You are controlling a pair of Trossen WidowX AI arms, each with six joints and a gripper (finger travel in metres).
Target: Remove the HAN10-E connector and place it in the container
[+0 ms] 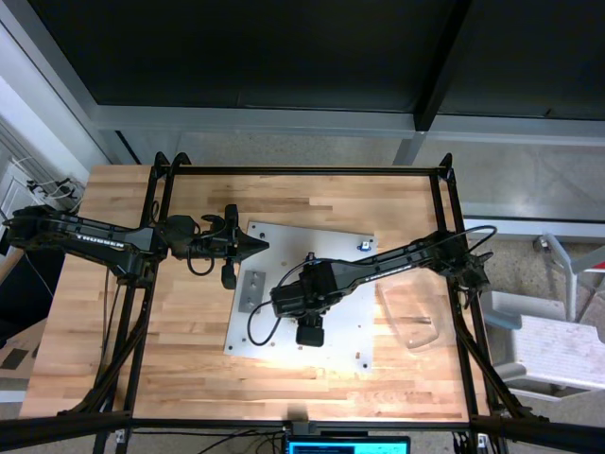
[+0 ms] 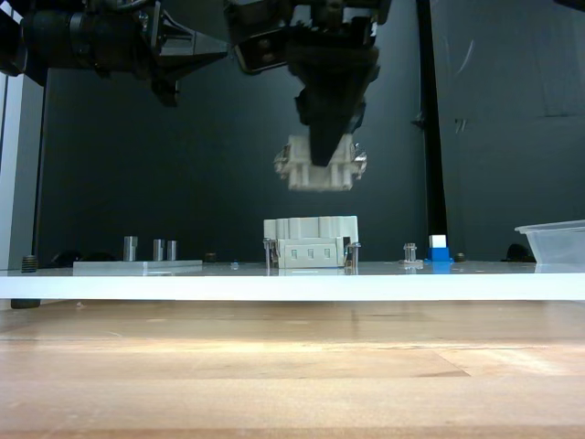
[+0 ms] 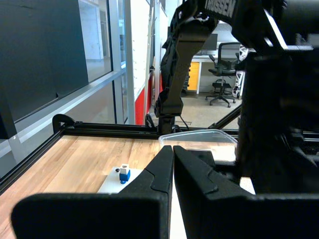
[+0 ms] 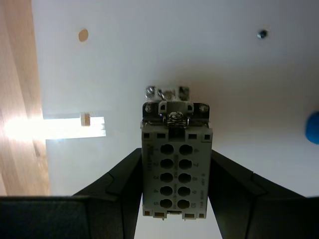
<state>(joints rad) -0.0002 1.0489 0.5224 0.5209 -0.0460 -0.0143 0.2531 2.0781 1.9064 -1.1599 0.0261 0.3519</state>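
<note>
Two arms, one busy. The right gripper (image 1: 309,333) pinches the connector (image 4: 175,174) by its long sides, up in the air over the board (image 1: 345,248). The tub (image 1: 412,305) lies to the right, beside the board, nearer this arm. The left gripper (image 3: 173,164), fingers pressed together, sits at the board's far left corner.

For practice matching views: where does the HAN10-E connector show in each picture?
High view: hidden under the right gripper, over the board.
Low view: HAN10-E connector hangs centre, in the right gripper's jaws.
Left wrist view: absent; left gripper, shut, at the board's left edge.
Right wrist view: between the jaws.
Shared landmark: blue piece.
</note>
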